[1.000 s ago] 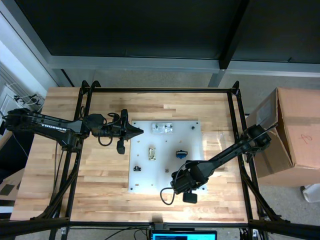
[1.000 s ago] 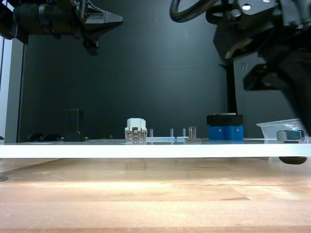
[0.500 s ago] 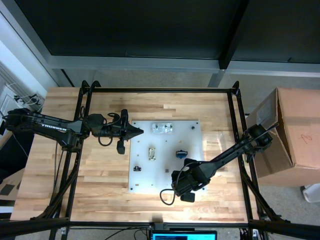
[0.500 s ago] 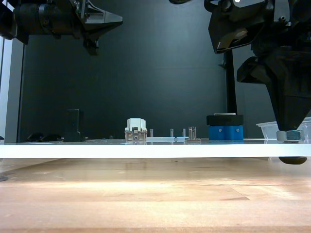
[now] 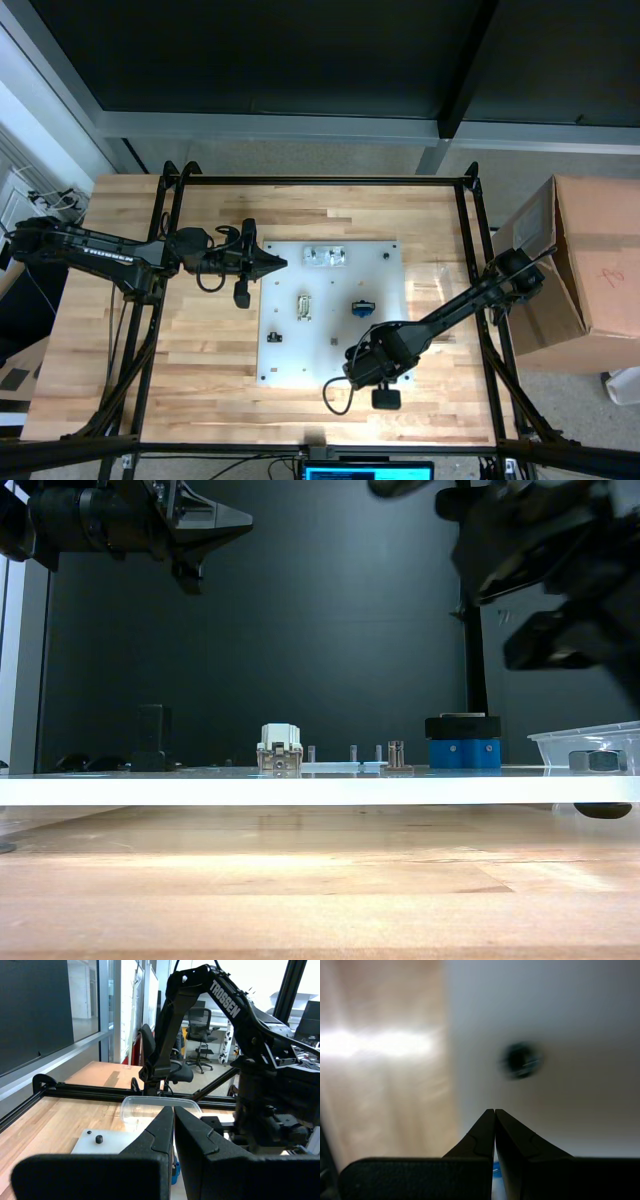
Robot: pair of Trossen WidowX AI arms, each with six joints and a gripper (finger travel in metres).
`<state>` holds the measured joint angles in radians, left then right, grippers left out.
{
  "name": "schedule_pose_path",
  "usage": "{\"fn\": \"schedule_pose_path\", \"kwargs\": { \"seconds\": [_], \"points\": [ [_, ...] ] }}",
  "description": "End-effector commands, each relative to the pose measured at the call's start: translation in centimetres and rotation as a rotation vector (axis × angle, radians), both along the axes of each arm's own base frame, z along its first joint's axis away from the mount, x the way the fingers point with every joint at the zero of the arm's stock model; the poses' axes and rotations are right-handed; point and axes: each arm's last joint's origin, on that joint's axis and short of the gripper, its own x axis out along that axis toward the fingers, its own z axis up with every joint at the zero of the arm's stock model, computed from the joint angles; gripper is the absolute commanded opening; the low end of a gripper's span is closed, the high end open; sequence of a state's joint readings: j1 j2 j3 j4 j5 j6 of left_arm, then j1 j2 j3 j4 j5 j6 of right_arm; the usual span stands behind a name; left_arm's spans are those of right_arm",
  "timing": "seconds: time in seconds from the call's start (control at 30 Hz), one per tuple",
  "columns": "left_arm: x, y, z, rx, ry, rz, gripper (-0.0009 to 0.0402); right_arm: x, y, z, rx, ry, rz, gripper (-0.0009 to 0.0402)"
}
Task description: Pick the M12 nut and place it on its threads and fasten
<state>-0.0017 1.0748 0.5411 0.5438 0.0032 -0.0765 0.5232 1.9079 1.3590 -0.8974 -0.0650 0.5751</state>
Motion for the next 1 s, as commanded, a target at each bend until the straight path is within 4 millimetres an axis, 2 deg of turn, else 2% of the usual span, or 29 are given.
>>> {"fn": "schedule_pose_path", "kwargs": {
  "seconds": [0.03,0.23,0.47,0.6,0.73,1.0],
  "points": [
    [0.01,0.01,0.01,0.0,0.0,0.0,0.0,0.06,-0.22,0.12,-0.072,-0.038,-0.037,0.0],
    [0.01,0.0,0.0,0.0,0.0,0.0,0.0,0.24,-0.39,0.13,-0.141,-0.089,-0.081,0.0],
    [0.01,0.0,0.01,0.0,0.0,0.0,0.0,0.52,-0.13,0.15,-0.112,-0.118,-0.088,0.0],
    [0.01,0.0,0.0,0.0,0.0,0.0,0.0,0.44,0.13,-0.01,-0.034,-0.069,-0.065,0.0],
    [0.01,0.01,0.01,0.0,0.0,0.0,0.0,0.19,0.59,0.04,0.103,0.004,0.027,0.0],
    [0.01,0.01,0.01,0.0,0.0,0.0,0.0,0.1,0.31,0.05,0.025,-0.017,0.004,0.0]
  ]
}}
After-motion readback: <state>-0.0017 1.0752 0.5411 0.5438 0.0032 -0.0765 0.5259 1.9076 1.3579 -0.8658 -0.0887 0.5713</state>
